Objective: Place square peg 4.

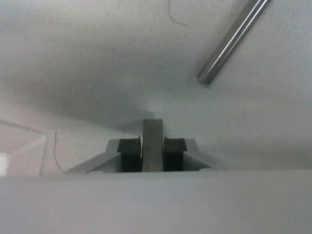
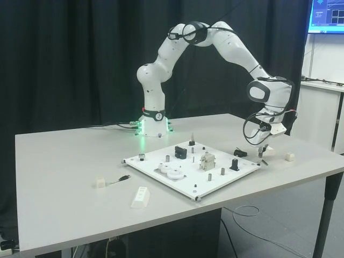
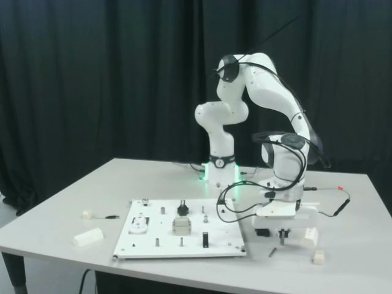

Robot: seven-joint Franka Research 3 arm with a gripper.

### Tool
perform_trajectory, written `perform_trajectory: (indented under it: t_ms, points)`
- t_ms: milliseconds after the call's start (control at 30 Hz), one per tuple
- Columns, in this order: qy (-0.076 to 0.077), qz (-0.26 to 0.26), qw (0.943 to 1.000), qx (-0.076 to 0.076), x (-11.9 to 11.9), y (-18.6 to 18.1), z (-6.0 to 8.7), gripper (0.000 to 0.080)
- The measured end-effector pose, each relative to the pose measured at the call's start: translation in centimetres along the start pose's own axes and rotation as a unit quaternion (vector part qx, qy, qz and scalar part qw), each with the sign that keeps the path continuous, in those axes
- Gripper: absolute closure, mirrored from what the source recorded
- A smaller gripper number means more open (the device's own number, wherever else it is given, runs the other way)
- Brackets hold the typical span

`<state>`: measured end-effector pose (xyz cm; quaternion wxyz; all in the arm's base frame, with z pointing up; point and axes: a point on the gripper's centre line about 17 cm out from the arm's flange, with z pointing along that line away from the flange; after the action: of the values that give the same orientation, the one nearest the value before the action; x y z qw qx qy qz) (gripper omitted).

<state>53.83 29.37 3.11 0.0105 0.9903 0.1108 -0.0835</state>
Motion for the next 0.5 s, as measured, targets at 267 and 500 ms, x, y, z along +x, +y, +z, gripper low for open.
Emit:
perform_trajectory:
  t_ms: [267, 500]
  points:
    - [0.000, 0.000, 1.0000, 0.000, 0.02, 0.00, -0.02, 0.0706]
    - [0.002, 0.000, 1.0000, 0.000, 0.11, 0.03, -0.23, 0.0218]
